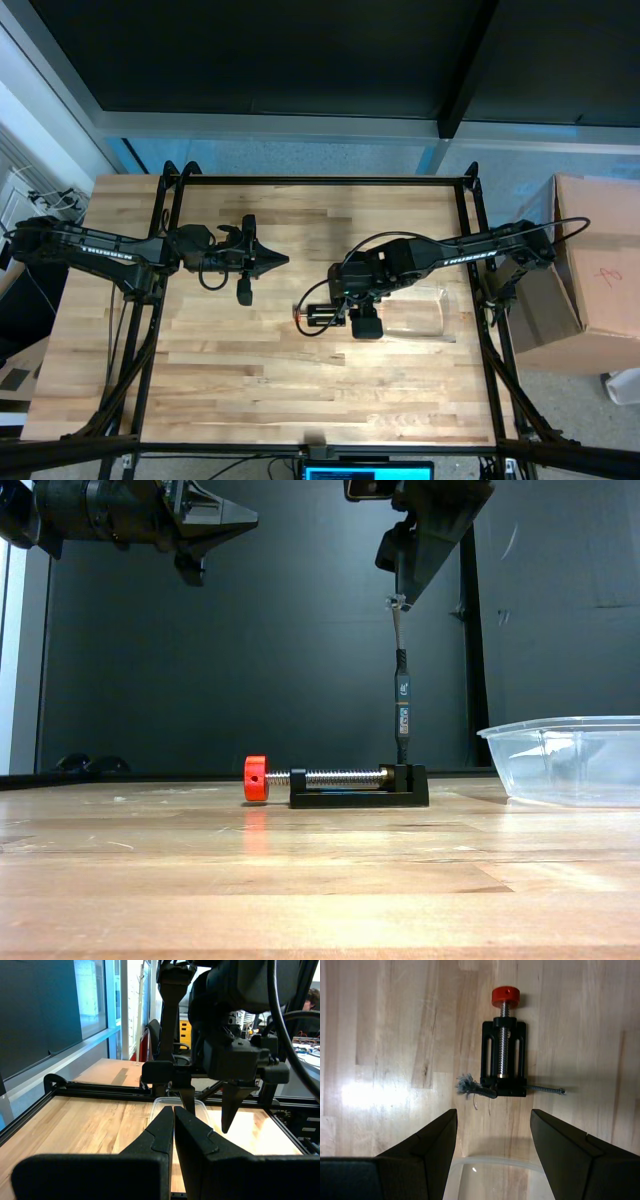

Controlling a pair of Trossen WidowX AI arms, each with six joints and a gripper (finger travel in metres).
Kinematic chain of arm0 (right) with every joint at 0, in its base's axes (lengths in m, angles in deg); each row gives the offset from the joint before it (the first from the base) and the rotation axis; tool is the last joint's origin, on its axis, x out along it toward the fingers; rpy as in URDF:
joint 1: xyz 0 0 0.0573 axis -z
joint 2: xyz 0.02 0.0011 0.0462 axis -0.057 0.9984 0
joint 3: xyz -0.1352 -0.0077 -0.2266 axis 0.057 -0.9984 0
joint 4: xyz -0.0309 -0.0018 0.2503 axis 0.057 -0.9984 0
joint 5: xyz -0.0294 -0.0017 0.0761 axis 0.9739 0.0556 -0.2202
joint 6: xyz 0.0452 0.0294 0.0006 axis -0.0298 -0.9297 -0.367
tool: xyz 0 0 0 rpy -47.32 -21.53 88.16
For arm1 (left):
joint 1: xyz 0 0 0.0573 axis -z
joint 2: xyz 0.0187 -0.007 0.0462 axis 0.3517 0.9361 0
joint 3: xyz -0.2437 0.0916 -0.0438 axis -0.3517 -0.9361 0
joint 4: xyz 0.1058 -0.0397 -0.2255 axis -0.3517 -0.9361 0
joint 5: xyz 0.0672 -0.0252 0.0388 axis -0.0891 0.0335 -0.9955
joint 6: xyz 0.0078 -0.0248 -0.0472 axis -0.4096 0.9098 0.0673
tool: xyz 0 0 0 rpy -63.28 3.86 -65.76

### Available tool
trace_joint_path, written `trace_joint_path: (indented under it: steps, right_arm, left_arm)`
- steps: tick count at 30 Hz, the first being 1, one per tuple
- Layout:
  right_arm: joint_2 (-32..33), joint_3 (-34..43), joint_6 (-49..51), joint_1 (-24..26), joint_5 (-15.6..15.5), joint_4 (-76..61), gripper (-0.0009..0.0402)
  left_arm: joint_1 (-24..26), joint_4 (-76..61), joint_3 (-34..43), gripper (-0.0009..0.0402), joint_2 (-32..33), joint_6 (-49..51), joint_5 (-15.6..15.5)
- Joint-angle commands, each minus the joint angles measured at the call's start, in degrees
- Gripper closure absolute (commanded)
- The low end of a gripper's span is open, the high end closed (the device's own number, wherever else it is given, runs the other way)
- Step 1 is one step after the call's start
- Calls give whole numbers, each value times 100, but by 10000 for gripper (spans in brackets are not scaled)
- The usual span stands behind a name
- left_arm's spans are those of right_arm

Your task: Remove the USB-C connector from the USB-C receptacle and place in the container

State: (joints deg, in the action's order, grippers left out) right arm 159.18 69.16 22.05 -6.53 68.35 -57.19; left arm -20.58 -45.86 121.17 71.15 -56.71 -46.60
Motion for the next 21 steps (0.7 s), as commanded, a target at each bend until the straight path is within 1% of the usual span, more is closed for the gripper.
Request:
trace_joint_path:
  steps: [1, 9, 21]
  right_arm:
    - [57, 2, 0, 0, 0, -37, 194]
    - [195, -20, -33, -2, 7, -55, 194]
    - [852, -20, -52, -22, 0, 393, 194]
  left_arm:
    - [-2, 4, 2, 393, 0, 0, 0]
    - [0, 4, 2, 393, 0, 0, 0]
    - [-2, 4, 2, 393, 0, 0, 0]
